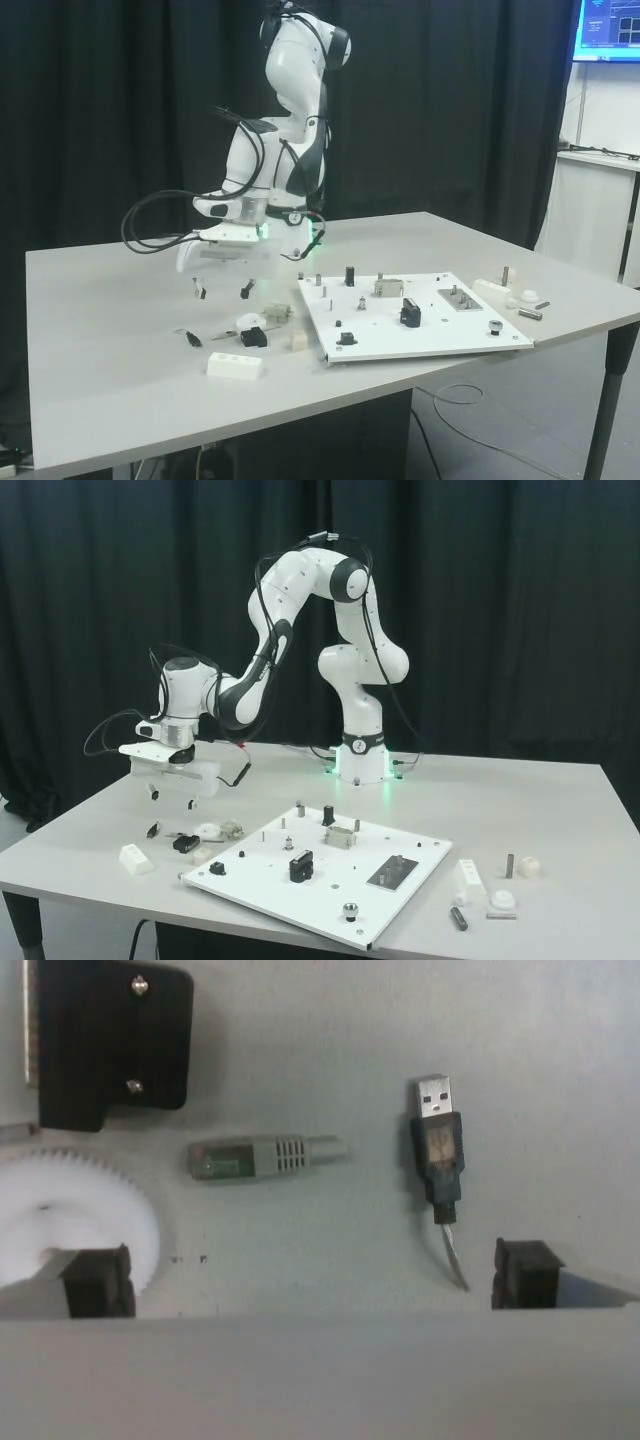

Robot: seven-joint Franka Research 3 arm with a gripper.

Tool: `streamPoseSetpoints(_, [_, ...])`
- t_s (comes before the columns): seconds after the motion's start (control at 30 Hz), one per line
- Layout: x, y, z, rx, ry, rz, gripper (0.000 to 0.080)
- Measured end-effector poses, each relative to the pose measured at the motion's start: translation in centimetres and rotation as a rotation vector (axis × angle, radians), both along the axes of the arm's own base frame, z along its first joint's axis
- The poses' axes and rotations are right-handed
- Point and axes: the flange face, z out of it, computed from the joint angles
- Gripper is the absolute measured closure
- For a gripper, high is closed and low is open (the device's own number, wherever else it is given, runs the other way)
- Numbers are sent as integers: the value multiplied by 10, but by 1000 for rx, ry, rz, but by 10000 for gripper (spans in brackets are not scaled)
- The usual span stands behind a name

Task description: Remove square peg 3.

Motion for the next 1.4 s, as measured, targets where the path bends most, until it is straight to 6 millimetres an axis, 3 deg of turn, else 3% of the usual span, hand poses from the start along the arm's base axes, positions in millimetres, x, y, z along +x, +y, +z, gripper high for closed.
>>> streamPoseSetpoints(1.4, [6, -4, 0, 40, -10, -38, 3])
